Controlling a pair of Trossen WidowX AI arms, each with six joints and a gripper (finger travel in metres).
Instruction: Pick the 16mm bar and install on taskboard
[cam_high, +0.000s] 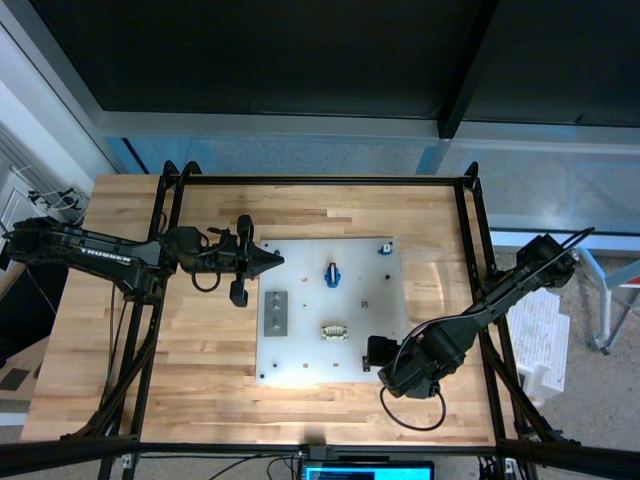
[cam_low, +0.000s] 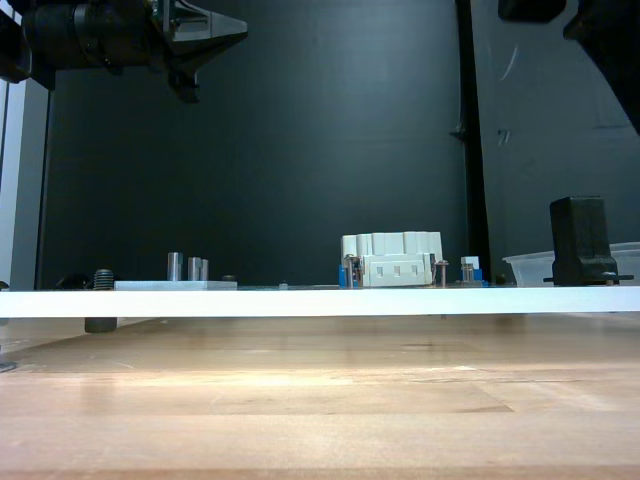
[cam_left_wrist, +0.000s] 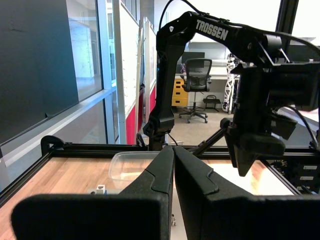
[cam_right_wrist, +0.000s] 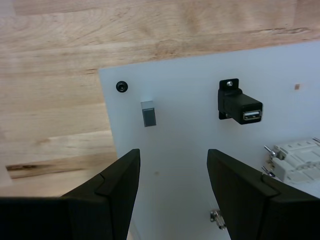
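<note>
The left gripper (cam_left_wrist: 173, 156) has its two black fingers pressed tight together, tips pointing across the wooden table (cam_left_wrist: 70, 177) toward a clear tray (cam_left_wrist: 127, 167). Behind the tray rises the right arm (cam_left_wrist: 200, 30), its black end hanging over the table. An office chair (cam_left_wrist: 197, 67) sits far beyond.

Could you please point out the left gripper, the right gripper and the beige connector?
left gripper (cam_high: 279, 257), high view, shut fingertips, above the taskboard's (cam_high: 305, 300) far left corner.
right gripper (cam_right_wrist: 173, 155), right wrist view, midway between open fingertips, above the taskboard's near right part.
beige connector (cam_high: 334, 333), high view, its middle.
</note>
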